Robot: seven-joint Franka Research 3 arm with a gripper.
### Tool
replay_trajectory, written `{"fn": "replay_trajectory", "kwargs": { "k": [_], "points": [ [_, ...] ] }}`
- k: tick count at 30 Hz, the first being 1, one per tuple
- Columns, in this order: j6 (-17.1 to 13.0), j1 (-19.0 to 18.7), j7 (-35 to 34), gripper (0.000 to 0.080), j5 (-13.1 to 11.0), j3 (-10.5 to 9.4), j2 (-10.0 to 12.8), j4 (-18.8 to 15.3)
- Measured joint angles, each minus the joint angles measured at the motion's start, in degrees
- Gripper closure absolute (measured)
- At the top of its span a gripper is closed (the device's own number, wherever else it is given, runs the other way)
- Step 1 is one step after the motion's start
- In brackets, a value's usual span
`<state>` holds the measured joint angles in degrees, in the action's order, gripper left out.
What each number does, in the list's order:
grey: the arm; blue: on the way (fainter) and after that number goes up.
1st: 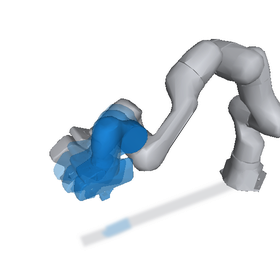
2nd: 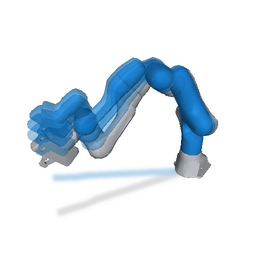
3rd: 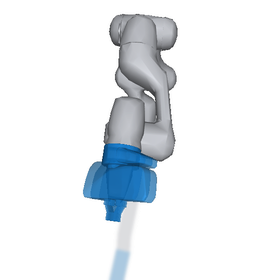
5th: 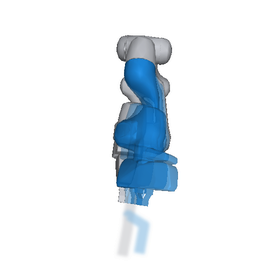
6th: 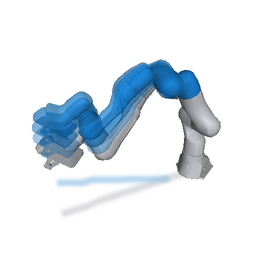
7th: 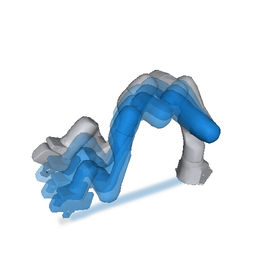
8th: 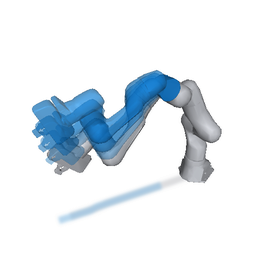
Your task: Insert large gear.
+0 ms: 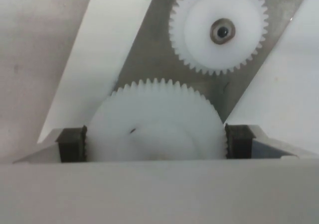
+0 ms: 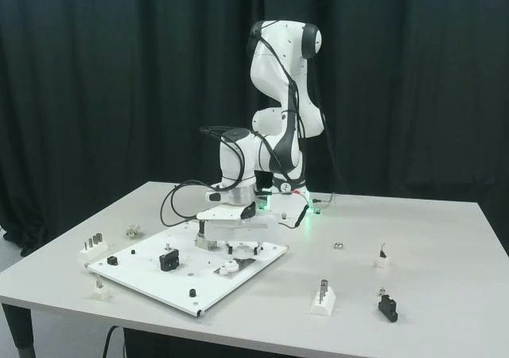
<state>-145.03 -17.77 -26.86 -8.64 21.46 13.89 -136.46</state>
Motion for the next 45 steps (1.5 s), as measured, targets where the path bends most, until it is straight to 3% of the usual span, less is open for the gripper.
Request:
{"fn": "replay_trajectory", "kwargs": {
  "k": [16, 45],
  "points": [
    [0.40, 0.00, 0.00, 0.0209, 0.00, 0.01, -0.12, -0.05],
    [-1.98, 0.04, 1.27, 0.0209, 0.02, 0.34, 0.27, -0.17]
  ]
}}
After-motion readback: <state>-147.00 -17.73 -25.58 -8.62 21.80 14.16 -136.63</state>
